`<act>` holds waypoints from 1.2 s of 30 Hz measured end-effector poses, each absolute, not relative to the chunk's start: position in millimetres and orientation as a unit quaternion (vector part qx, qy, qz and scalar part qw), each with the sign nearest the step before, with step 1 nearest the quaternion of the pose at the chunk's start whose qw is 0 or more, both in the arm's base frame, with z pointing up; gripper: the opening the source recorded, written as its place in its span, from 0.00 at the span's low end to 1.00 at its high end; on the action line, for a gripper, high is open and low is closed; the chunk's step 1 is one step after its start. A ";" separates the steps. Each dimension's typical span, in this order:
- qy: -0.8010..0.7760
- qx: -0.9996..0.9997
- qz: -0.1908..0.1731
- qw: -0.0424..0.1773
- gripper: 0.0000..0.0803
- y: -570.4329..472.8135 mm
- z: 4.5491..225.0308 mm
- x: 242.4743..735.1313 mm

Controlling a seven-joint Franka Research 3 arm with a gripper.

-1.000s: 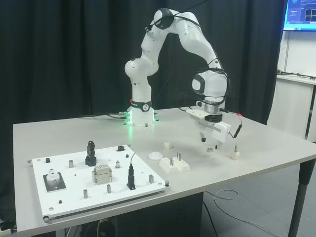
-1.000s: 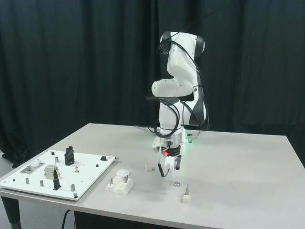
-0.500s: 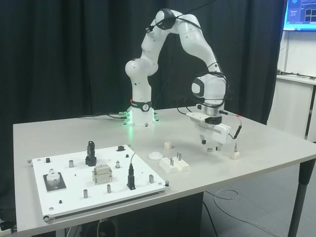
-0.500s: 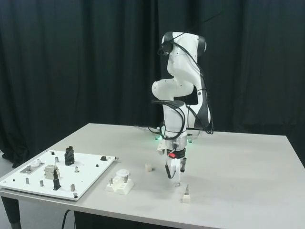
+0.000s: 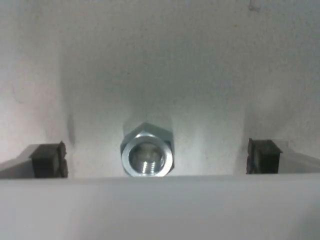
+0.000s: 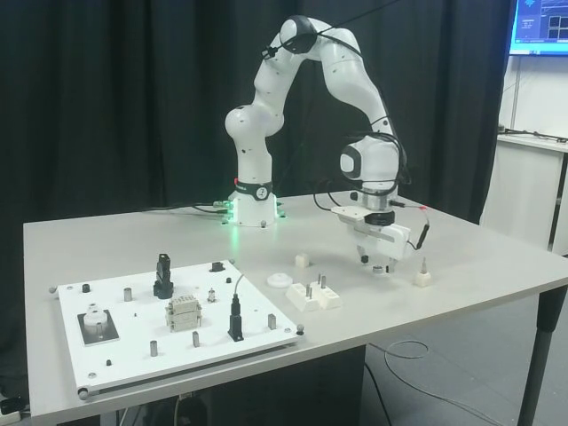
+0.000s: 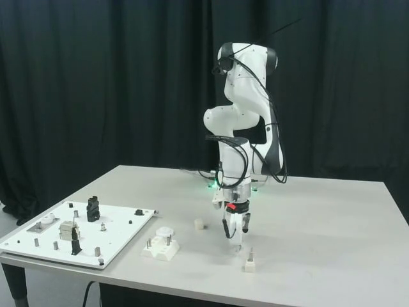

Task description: Pick bolt 4.

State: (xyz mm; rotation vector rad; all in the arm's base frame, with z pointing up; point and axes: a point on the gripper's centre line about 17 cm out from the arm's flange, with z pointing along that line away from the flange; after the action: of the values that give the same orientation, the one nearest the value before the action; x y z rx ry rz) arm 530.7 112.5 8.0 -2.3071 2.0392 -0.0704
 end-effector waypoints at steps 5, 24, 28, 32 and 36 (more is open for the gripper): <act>0.664 -0.747 -0.020 0.034 1.00 111.5 6.8 529.2; 0.653 -0.756 -0.016 0.030 1.00 112.7 2.9 522.5; 0.650 -0.759 -0.016 0.029 1.00 113.4 2.4 521.7; 0.649 -0.760 -0.015 0.029 1.00 113.8 2.1 521.1; 0.647 -0.762 -0.015 0.029 1.00 113.9 1.8 520.6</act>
State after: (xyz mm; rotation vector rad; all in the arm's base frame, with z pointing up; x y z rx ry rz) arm 520.6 113.9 1.8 -2.3512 1.9953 -0.0468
